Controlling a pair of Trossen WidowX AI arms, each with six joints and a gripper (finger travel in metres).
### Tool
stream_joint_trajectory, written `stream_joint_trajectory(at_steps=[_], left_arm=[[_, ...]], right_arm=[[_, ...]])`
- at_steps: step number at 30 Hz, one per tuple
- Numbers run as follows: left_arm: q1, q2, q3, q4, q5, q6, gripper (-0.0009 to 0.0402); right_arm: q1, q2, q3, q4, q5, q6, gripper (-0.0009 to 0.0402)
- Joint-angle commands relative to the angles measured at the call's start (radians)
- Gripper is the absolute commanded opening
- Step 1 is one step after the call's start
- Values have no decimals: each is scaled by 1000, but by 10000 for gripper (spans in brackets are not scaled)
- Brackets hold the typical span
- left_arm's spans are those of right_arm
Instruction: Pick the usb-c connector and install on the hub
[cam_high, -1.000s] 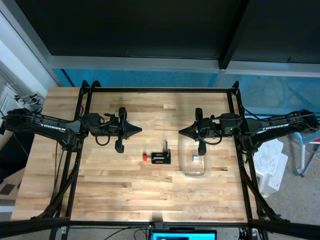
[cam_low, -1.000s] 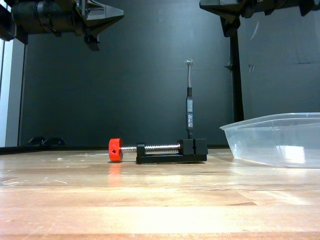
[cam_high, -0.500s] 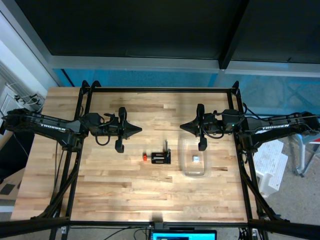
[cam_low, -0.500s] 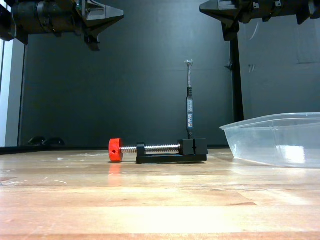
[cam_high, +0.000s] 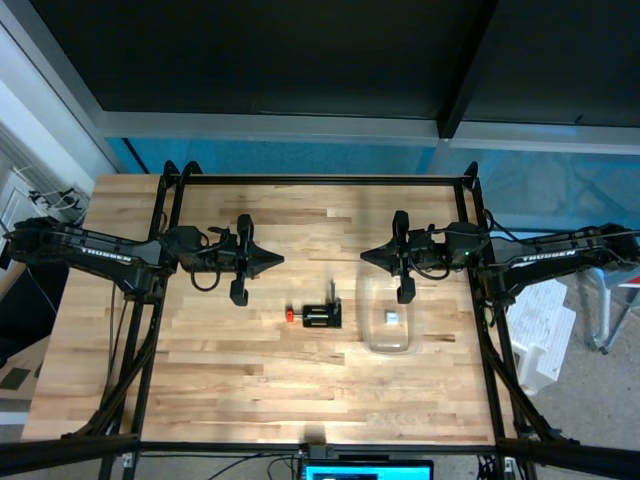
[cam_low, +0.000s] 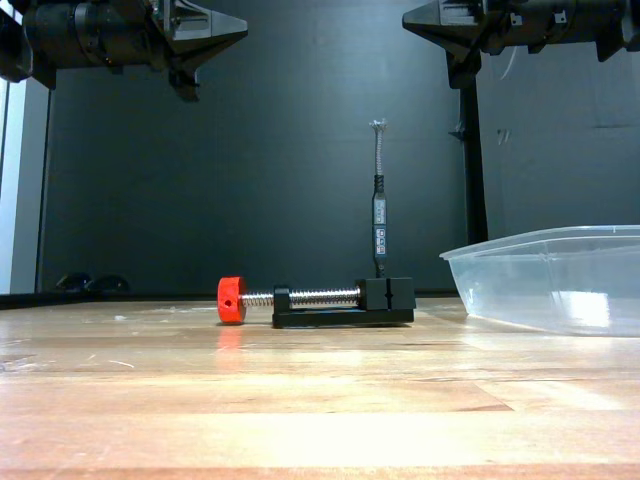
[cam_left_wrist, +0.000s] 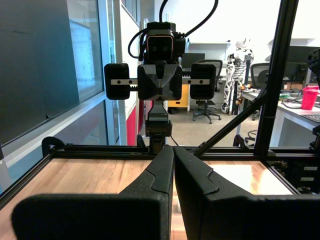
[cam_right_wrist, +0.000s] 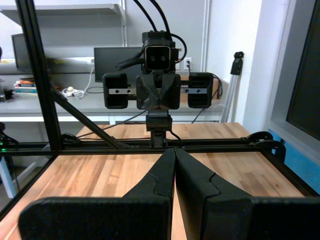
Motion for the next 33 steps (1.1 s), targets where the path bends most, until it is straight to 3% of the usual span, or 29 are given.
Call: stream_joint_trajectory(at_steps=[1,33], left_arm=[[0,0,0,0,0,0,0],[0,0,0,0,0,0,0]], right_arm=[[0,1,0,1,-3,1,0],[0,0,6,-7,-5,24,0]])
